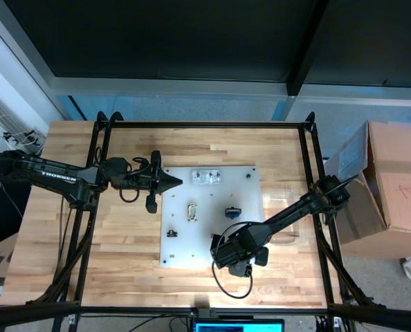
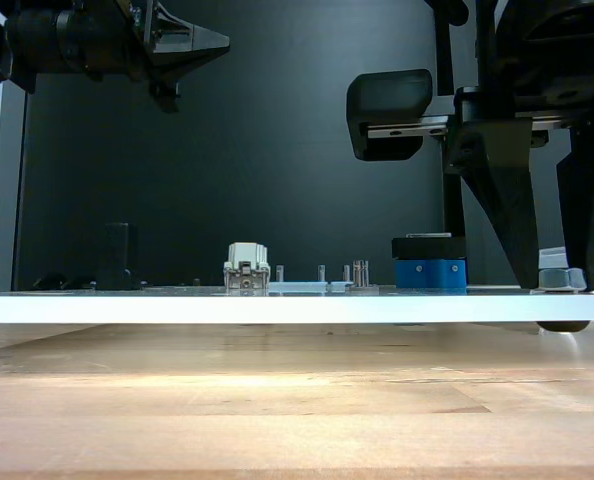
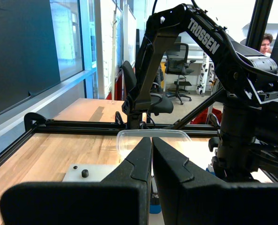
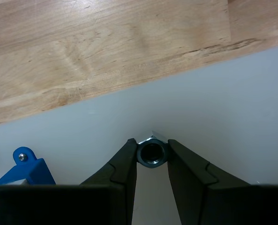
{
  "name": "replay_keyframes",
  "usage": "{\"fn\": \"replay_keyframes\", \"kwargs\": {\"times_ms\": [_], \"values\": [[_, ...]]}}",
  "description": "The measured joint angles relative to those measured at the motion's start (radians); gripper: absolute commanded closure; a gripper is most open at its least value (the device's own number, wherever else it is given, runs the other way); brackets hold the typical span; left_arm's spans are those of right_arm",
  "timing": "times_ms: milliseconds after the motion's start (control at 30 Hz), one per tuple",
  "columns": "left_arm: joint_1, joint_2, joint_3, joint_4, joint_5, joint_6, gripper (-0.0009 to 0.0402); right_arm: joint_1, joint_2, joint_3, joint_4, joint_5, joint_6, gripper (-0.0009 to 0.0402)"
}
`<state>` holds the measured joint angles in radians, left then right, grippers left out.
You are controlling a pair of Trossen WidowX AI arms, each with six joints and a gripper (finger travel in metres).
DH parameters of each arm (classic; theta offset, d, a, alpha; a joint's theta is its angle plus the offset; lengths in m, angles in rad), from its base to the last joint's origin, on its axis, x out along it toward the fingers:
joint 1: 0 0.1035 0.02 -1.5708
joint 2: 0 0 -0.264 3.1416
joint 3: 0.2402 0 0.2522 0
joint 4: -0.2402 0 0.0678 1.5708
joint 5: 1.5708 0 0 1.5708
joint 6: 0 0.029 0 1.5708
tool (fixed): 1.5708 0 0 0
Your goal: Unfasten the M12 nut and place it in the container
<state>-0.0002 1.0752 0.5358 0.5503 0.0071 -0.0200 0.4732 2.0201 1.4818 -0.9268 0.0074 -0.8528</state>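
Grips the M12 nut point(image 4: 151, 153) from above with the right pincer point(image 4: 151, 142), tips pressed to its opposite sides and bore facing up, a hold suited, apparently, to twisting it loose. Holds it low over the white board point(image 4: 214, 108) by the near right edge, near a blue bracket point(image 4: 24, 168); cannot tell whether on its stud, hidden beneath. Parks the left pincer point(image 3: 151, 140) high over the board's far left side, pressed together, seemingly out of the way. Has the clear container point(image 3: 174, 134) on the counter point(image 1: 88, 228) just right of the board, under the right arm; shows no nut inside.
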Motion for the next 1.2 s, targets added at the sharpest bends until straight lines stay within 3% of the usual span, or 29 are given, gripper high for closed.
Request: {"fn": "replay_keyframes", "kwargs": {"times_ms": [233, 433, 533, 700, 967, 1100, 1200], "values": [[0.0, 0.0, 0.0, 0.0, 0.0, 0.0, 0.0393, 0.0, 0.0, 0.0, 0.003, 0.005, 0.002, 0.0202], [0.0, 0.0, 0.0, 0.0, 0.0, 0.0, 0.0393, 0.0, -0.013, 0.003, -0.034, 0.011, 0.021, 0.0187], [0.0, 0.0, 0.0, 0.0, 0.0, 0.0, 0.0393, -0.001, -0.028, 0.011, -0.09, 0.013, 0.127, 0.0203], [0.0, 0.0, 0.0, 0.0, 0.0, 0.0, 0.0393, 0.0, -0.079, 0.039, -0.121, 0.006, 0.449, 0.0253], [0.0, 0.0, 0.0, -0.001, 0.0, 0.0, 0.0393, 0.0, -0.102, 0.059, -0.148, -0.021, 1.199, 0.04], [0.0, 0.0, 0.0, 0.0, 0.0, 0.0, 0.0393, 0.006, -0.102, 0.053, -0.143, -0.126, 1.305, 0.0382], [0.0, 0.0, 0.0, 0.0, 0.0, 0.0, 0.0393, 0.018, -0.097, 0.043, -0.119, -0.142, 1.357, 0.0396]]}}
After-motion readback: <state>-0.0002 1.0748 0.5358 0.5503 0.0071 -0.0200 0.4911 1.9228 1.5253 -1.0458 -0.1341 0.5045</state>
